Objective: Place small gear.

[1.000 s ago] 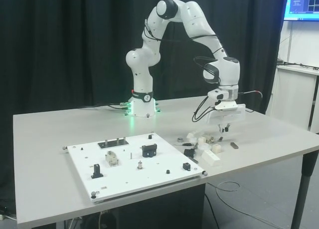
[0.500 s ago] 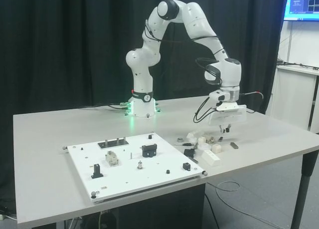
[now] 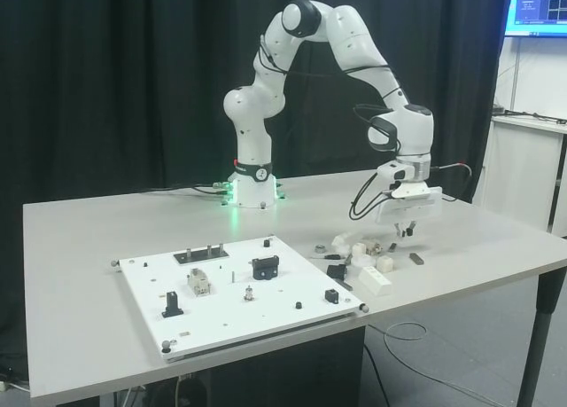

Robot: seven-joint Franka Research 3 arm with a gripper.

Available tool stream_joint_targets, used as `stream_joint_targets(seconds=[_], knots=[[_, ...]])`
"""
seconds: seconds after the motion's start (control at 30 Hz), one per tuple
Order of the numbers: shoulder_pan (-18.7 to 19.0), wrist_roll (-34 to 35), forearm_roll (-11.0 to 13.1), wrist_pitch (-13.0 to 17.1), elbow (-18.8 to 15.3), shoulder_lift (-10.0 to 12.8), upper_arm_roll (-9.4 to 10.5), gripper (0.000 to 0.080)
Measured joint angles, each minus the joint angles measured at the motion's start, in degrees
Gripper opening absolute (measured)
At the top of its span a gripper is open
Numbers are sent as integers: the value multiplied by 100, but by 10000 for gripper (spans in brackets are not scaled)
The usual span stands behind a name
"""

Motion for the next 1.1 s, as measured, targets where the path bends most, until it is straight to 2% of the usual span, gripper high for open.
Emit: stream_joint_targets(seconds=[0.53, 0.57, 0.73, 0.77, 1.03, 1.07, 1.1], knots=[[45, 0, -77, 22, 83, 81, 31, 144], [46, 0, -87, 22, 86, 81, 31, 611], [47, 0, -166, 17, 107, 81, 31, 611], [47, 0, -184, 13, 113, 81, 31, 753], [46, 53, -237, -90, 195, 81, 24, 753], [46, 67, -244, -103, 206, 81, 24, 797], [46, 78, -251, -110, 215, 81, 24, 797]])
